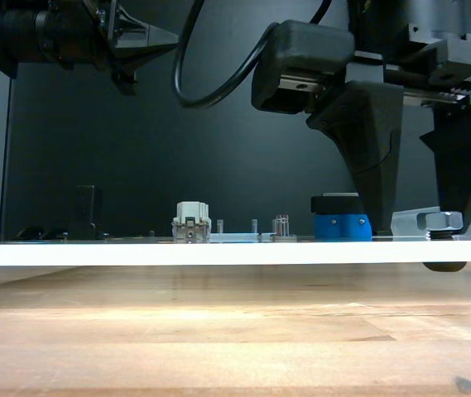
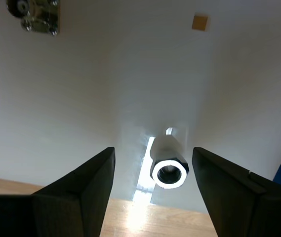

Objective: Unfasten the M12 fastener and place in the container

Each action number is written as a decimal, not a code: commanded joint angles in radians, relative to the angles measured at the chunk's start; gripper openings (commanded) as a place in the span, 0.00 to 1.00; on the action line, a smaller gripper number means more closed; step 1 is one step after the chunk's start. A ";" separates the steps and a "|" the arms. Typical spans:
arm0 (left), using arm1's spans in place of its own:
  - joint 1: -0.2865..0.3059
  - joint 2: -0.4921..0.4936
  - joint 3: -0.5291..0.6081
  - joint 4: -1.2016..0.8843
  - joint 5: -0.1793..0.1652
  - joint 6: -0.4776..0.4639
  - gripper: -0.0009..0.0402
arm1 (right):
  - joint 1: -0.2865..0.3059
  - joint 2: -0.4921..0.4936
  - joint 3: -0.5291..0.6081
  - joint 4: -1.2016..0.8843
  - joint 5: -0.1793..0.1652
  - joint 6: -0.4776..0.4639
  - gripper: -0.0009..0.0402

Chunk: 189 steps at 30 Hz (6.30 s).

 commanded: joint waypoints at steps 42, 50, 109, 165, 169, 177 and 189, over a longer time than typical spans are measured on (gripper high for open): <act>0.000 0.000 0.000 0.000 0.000 0.000 0.02 | -0.003 -0.017 -0.001 -0.019 -0.027 -0.891 0.08; 0.000 0.000 0.000 0.000 0.000 0.000 0.02 | -0.003 -0.078 -0.001 -0.022 -0.027 -1.040 0.08; 0.000 0.000 0.000 0.000 0.000 0.000 0.02 | -0.551 -0.886 -0.831 -0.074 0.018 -1.498 0.29; 0.000 0.000 0.000 0.000 0.000 0.000 0.02 | -0.551 -0.886 -0.829 -0.075 0.018 -1.499 0.59; 0.000 0.000 0.000 0.000 0.000 0.000 0.02 | -0.550 -0.886 -0.829 -0.075 0.018 -1.499 0.59; 0.000 0.000 0.000 0.000 0.000 0.000 0.02 | -0.551 -0.886 -0.829 -0.075 0.018 -1.498 0.59; 0.000 0.000 0.000 0.000 0.000 0.000 0.02 | -0.550 -0.886 -0.829 -0.074 0.019 -1.499 0.59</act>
